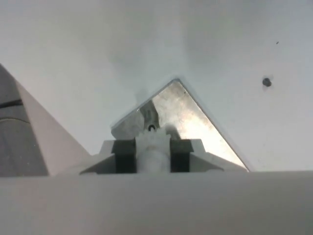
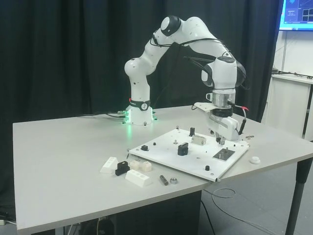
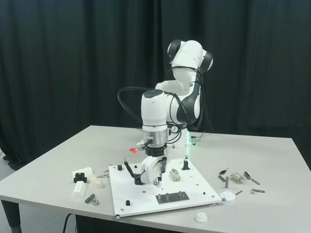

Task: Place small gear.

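In the wrist view my gripper [image 1: 152, 155] is shut on a small white gear [image 1: 153, 138], held between the two black pads [image 1: 125, 155]. Just under the gear lies a shiny grey metal plate [image 1: 193, 122] on the white assembly board [image 1: 220, 54]. From the room cameras, the gripper [image 2: 220, 140] [image 3: 154, 181] hangs low over the board [image 2: 164, 155] [image 3: 141, 204], close to its surface near the far right side. The gear itself is hidden by the fingers in both room views.
On the board stand a grey base plate with pegs [image 2: 224, 155] [image 3: 171, 197], black parts [image 2: 183, 148] and small pegs. White blocks [image 2: 108, 164] [image 3: 81, 173] and a bolt [image 2: 164, 179] lie left of the board. White round parts [image 2: 254, 160] [image 3: 200, 217] and metal pieces [image 3: 237, 177] lie right.
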{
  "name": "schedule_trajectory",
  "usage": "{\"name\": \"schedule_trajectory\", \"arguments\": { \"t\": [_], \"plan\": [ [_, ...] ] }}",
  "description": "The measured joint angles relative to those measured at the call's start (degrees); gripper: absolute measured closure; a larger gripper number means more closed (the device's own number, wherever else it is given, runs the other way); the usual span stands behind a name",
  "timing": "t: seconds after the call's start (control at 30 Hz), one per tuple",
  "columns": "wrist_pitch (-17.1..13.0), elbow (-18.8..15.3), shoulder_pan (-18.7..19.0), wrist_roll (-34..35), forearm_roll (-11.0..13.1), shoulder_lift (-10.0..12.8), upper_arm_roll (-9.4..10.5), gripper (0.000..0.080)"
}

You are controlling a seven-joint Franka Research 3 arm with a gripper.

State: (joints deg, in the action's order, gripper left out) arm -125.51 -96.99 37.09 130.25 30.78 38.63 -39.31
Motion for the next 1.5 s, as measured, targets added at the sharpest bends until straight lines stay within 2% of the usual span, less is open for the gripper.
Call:
{"name": "schedule_trajectory", "arguments": {
  "t": [0.53, 1.5],
  "plan": [
    [0.88, 0.49, 1.01, 0.0, -0.87, -0.14, -1.07, 0.0661],
    [1.41, 1.11, 1.16, 0.0, -2.33, -0.14, -1.1, 0.0662]
  ]
}}
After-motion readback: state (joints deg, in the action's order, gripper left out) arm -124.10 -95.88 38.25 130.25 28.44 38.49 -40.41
